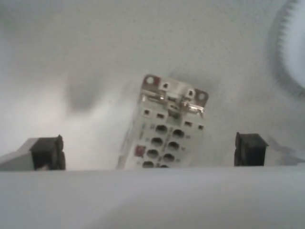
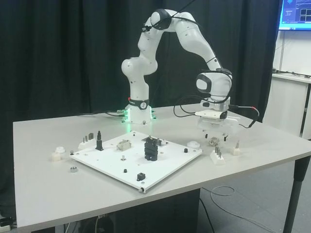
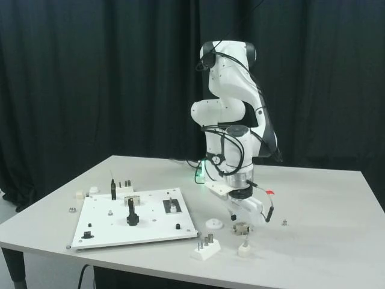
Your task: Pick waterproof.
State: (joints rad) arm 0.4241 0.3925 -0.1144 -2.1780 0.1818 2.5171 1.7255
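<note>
The hand hangs just above the connector, fingers apart and holding nothing — one black fingertip on each side of it in the wrist view. The connector, a small block with rows of sockets and a metal clip across one end, lies flat on the grey counter, just off the corner of the white board.

What could go wrong: the connector lies at a slant to the line between the fingertips, so closing on it as things stand may catch its corners and twist it or push it away instead of gripping its flat sides. The clip end looks uneven too, and a grip there would likely slip. Coming down too far would press the fingertips into the counter.

Around it, a white toothed wheel sits near on the board side, and a small white stand with pins and a white block with one pin stand towards the counter's front edge. None lies between the fingers, though the wheel is close enough to be nudged by a wide approach.
</note>
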